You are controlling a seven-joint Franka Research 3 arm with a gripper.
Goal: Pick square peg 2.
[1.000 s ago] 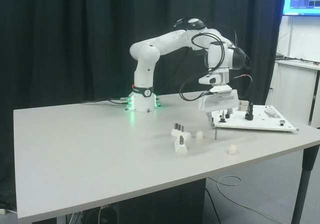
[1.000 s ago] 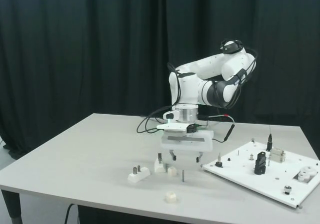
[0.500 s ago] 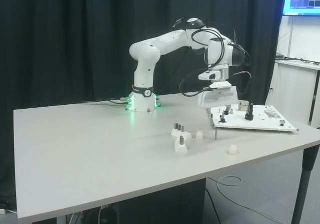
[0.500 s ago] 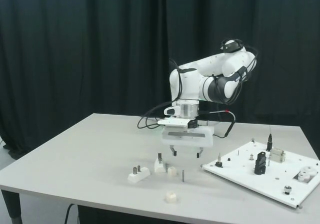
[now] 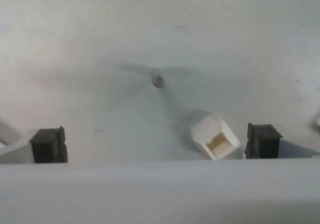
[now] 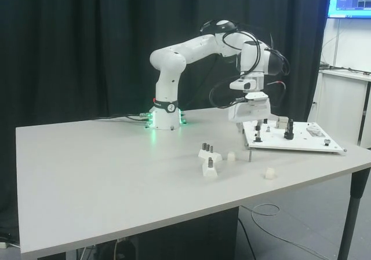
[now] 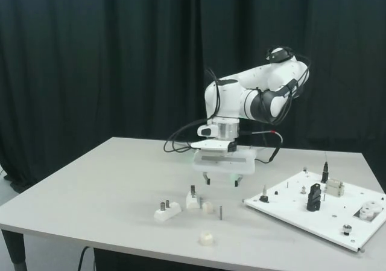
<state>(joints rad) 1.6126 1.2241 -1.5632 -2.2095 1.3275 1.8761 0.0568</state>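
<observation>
My gripper [image 7: 221,181] hangs open and empty above the table, well above the parts; one dark fingertip [image 5: 47,145] shows at each side of the wrist view. Beneath it a thin dark peg [image 5: 158,79] stands upright on the table [image 7: 108,180], also seen as the peg [image 7: 221,213] and the peg [image 6: 249,154] in the room views. A small white hollow block [image 5: 215,136] lies close by. Two white holders [image 7: 167,210] [image 7: 193,200] carry short dark pegs. The gripper [image 6: 254,125] sits between these parts and the white board. I cannot tell which peg is square peg 2.
A white assembly board [image 7: 313,213] with several dark fixtures lies at the table's right end, seen as the board [image 6: 293,139]. Another small white block [image 7: 206,238] sits near the front edge. The arm's base [image 6: 165,115] glows green at the back.
The gripper has risen clear of the table and shifted a little away from the white board, staying open and empty. The parts on the table have not moved.
</observation>
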